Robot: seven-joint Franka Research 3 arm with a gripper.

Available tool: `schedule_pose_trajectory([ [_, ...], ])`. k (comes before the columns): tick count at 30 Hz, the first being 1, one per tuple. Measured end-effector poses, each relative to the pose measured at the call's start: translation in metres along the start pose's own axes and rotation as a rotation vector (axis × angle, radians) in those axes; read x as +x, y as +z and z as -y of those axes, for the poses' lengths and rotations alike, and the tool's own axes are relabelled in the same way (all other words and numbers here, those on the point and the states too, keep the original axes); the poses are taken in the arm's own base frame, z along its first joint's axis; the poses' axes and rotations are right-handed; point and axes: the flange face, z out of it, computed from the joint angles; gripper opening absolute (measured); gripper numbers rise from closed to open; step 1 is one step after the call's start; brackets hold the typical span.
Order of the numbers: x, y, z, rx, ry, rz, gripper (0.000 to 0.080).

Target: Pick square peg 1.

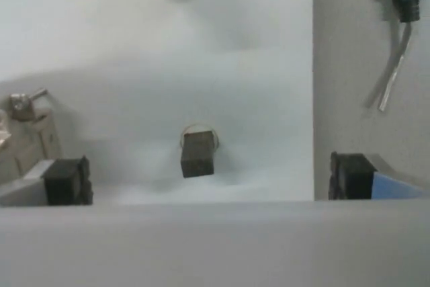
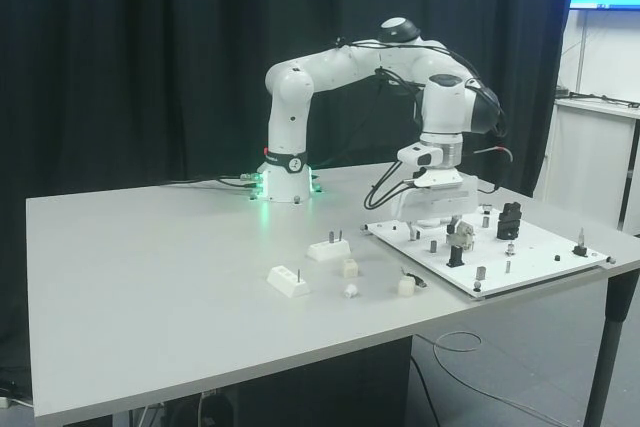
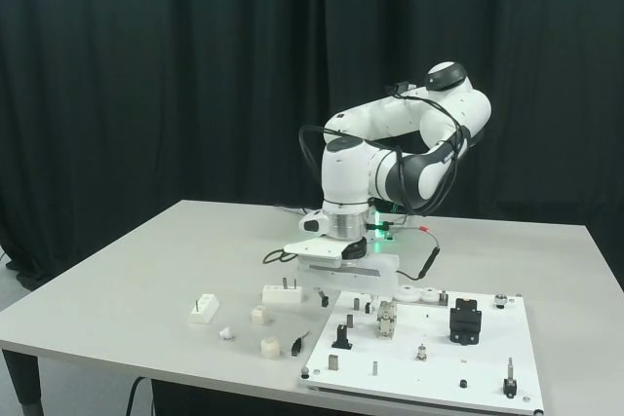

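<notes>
— Board (image 2: 540,259) first, as our landmark: the white plate lies at the table's (image 2: 150,267) corner, well away from the arm's base, and the white arm (image 3: 390,129) bends over its near edge with the wrist pointing straight down.

— And the gripper (image 1: 208,183)?

— Spread wide, holding nothing. In the wrist view we see one black fingertip (image 1: 67,181) on either side of the square peg (image 1: 197,152), both well apart from it, with bare board between.

— So the peg stands where, exactly?

— Upright on the board, in the part under the wrist, roughly midway between the fingertips. A pale ring shows around its base, likely its socket.

— How do we take it well?

— We judge that we should come straight down, keeping the peg centred, and turn the wrist so the pads meet two flat faces, not the corners. We close only once the tips sit low beside the peg.

— Risks?

— Other small posts stand near on the board. A tilted descent could nudge the peg or jam it when lifting, so we lift vertically.
</notes>
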Motion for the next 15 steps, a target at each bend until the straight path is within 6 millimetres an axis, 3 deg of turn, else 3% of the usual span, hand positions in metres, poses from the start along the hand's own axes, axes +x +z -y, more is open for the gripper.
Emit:
schedule_pose_trajectory([
  [1,0.0005,-0.0001,-0.0002,0.000,0.001,0.000,0.0786],
  [15,0.0059,-0.0004,-0.0030,0.000,0.010,-0.003,0.0797],
])
